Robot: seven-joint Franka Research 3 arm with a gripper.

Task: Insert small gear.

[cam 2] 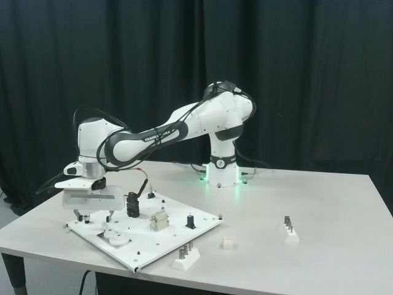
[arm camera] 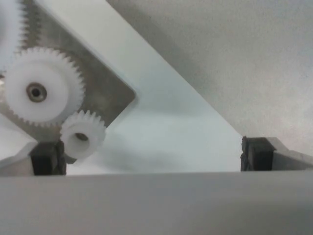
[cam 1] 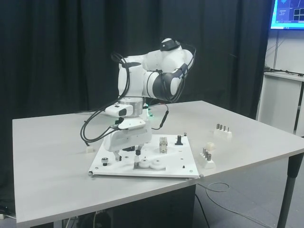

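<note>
Place: robotics lab or test cell.
Backdrop: black curtains (cam 2: 307, 74) hung behind the whole setup.
Counter: grey counter (cam 2: 344, 246) with a white arm (cam 2: 178, 132) bolted on, green light at its base (cam 2: 221, 178).
Fixtures: white assembly board (cam 1: 175, 164) under the jaws, small white peg stands (cam 2: 287, 232) well apart from them.
Extras: wall screen (cam 1: 289, 14), loose cables (cam 1: 95, 128).

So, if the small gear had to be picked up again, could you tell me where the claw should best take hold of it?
Grip the small gear across its toothed rim, coming straight down from above. It lies flat with its bore facing up, so the rim offers two opposite faces. Its teeth meet the larger gear on one side, so the fingers should close across the free sides. The claw is open, its fingers well apart.
</note>
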